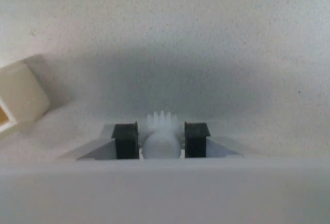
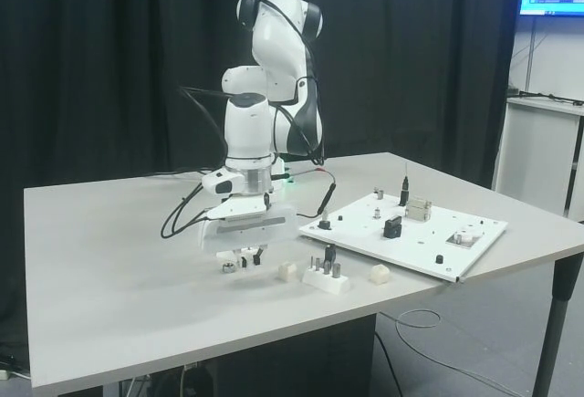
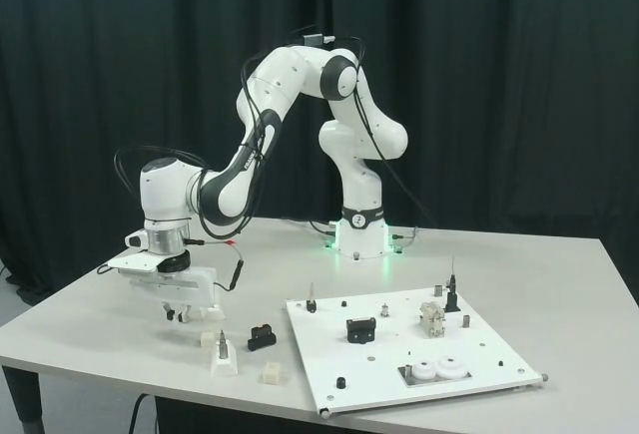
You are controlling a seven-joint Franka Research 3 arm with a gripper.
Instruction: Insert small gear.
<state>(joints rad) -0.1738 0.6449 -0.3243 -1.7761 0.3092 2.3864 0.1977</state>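
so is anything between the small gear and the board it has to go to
The gripper holds the small gear above the table. Between it and the white board stand a small block and a holder with pins.

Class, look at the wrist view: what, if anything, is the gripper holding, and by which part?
The gripper holds the small white gear. Its black jaws clamp it from opposite sides, with the teeth showing between them.

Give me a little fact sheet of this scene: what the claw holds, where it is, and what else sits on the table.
claw: shut on the small gear, white, between two black fingertips
claw position: low over the grey table, apart from the white board
on board: two white gears, pegs, small black parts
near claw: small white block, stand with pegs
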